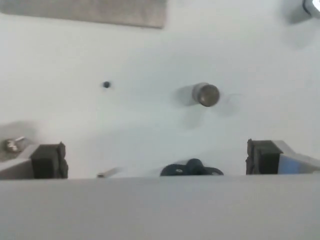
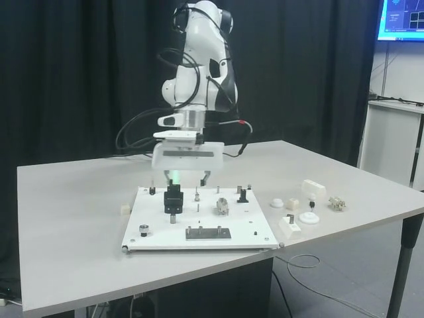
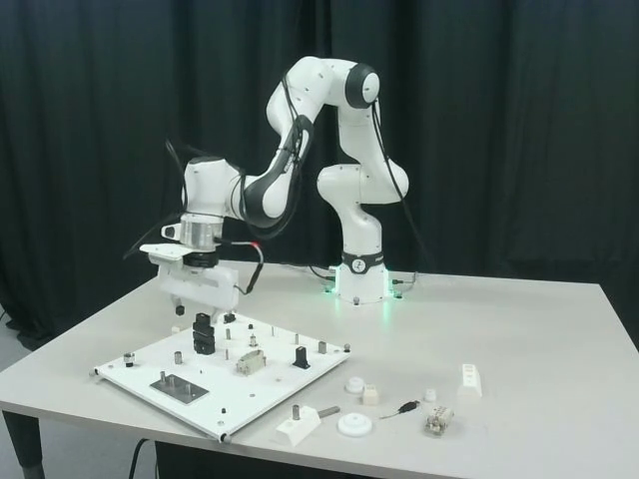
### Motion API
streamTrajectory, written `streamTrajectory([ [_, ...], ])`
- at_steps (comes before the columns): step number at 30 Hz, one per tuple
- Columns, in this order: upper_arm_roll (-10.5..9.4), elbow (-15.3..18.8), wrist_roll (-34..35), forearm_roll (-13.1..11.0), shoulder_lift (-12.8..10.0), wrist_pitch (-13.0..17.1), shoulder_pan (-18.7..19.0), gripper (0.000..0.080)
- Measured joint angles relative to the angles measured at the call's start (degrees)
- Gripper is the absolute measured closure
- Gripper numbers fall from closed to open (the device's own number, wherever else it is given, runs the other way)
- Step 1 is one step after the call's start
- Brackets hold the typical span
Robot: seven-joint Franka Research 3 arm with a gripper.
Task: Remove round peg 4.
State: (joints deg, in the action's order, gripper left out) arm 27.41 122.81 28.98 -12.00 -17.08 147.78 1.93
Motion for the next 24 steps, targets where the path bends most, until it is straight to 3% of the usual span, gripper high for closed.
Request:
streamTrajectory([
  [9,0.04,-1.5,0.1,-3.7,-2.6,-0.8,-1.8,0.0003],
  [24,0.11,-9.0,0.1,-5.4,-8.4,-8.0,-4.1,0.0003],
])
